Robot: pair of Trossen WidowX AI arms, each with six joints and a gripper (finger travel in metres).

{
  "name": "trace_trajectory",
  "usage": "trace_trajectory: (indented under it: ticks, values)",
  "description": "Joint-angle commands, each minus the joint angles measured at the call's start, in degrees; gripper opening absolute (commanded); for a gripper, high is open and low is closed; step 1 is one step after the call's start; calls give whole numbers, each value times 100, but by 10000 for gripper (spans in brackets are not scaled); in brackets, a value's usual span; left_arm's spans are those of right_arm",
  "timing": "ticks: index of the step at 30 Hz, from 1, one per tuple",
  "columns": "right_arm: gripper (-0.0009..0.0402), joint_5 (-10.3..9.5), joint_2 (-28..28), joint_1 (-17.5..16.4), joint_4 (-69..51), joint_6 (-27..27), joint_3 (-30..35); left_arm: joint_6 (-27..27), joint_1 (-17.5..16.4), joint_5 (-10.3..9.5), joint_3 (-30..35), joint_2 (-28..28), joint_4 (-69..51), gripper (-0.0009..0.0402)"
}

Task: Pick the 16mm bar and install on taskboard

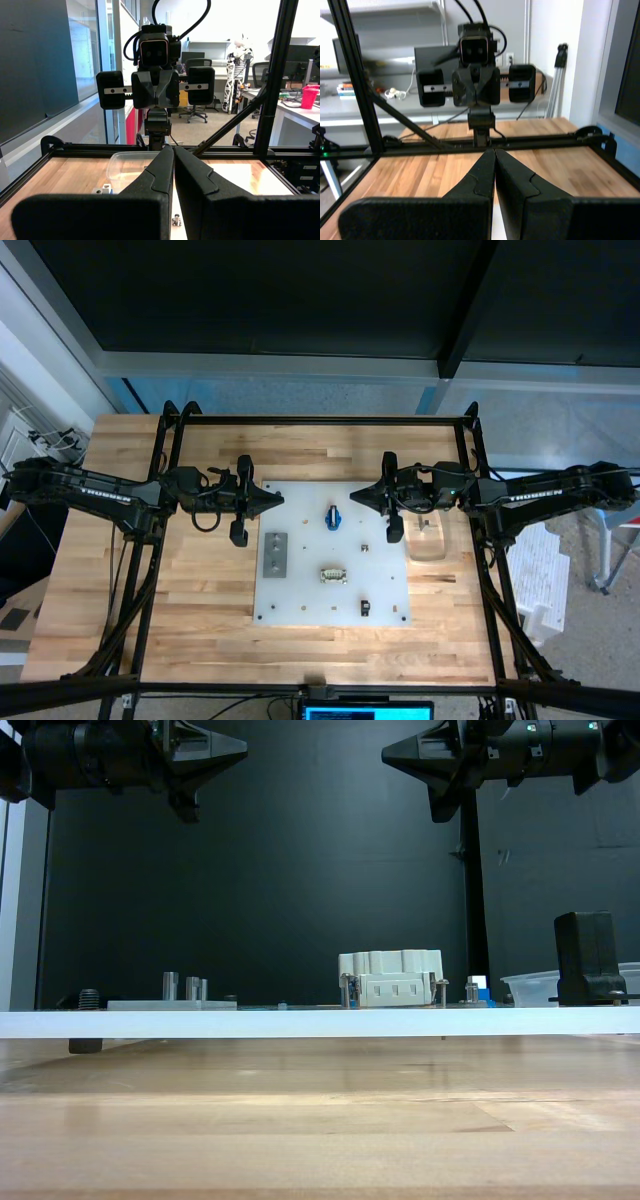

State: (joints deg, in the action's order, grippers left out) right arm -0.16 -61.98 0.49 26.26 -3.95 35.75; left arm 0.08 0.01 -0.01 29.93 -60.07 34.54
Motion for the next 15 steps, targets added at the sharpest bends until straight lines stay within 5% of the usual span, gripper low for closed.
trace_trajectory:
  ticks: [1, 15]
  values:
    - [0, 7, 15, -2, -680, -9, 267, -2, 0, 0, 2, -2, 0, 0]
    - [0, 63, 15, 0, -4304, 116, 1587, -2, -2, 0, 2, -2, 0, 0]
